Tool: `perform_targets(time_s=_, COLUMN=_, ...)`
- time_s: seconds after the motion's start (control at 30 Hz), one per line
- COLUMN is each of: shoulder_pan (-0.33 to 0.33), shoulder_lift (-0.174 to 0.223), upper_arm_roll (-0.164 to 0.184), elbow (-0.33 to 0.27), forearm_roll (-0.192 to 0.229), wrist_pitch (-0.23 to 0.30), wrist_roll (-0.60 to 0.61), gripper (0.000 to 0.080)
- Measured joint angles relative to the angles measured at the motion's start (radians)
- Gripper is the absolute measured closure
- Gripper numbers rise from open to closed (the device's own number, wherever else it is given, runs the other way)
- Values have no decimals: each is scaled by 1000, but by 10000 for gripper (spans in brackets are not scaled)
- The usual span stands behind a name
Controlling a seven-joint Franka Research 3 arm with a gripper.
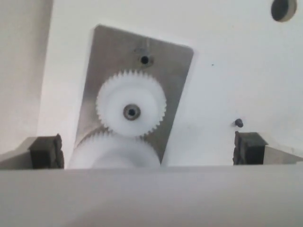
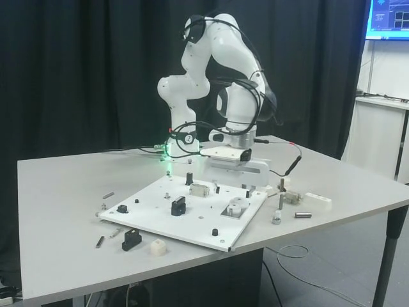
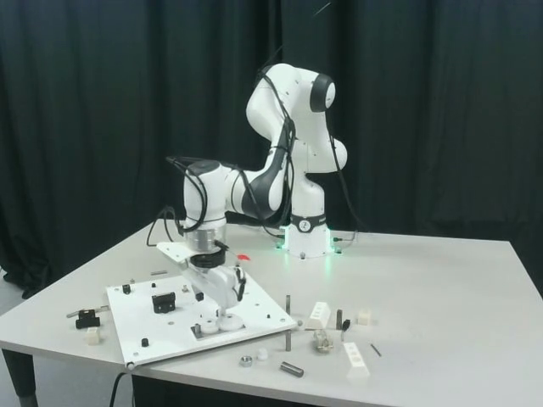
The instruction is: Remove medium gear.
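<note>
Item: medium gear (image 1: pixel 131 111), white, finely toothed disc with a dark metal hub at its centre; seated on a grey brushed-metal plate (image 1: pixel 170 71) with rounded corners, at frame centre in my wrist view. Its teeth mesh with a second white gear (image 1: pixel 113 151), partly hidden by my own body.

Item: my gripper (image 1: pixel 147 150), spread wide and holding nothing; black ribbed pads (image 1: pixel 47 151) stand well clear of the gears on either side.

Item: white board (image 2: pixel 153 224), flat and square-edged, carrying the plate near its right corner in the first room view. Small black fixtures (image 2: pixel 177 206) stand toward the board's middle.

Item: grey table (image 2: pixel 57 185), smooth, with loose small parts (image 3: pixel 356 360) lying beyond the board's edge.
</note>
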Motion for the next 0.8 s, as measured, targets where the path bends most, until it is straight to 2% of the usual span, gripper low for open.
perform_targets(time_s=0.4, shoulder_pan=-2, shoulder_lift=2, upper_arm_roll=4, elbow=-37, forearm_roll=41, wrist_pitch=68, wrist_roll=29, gripper=3)
perform_targets(time_s=0.8, shoulder_pan=-1, shoulder_lift=22, upper_arm_roll=12, elbow=-39, forearm_roll=43, wrist_pitch=101, wrist_roll=52, gripper=3)
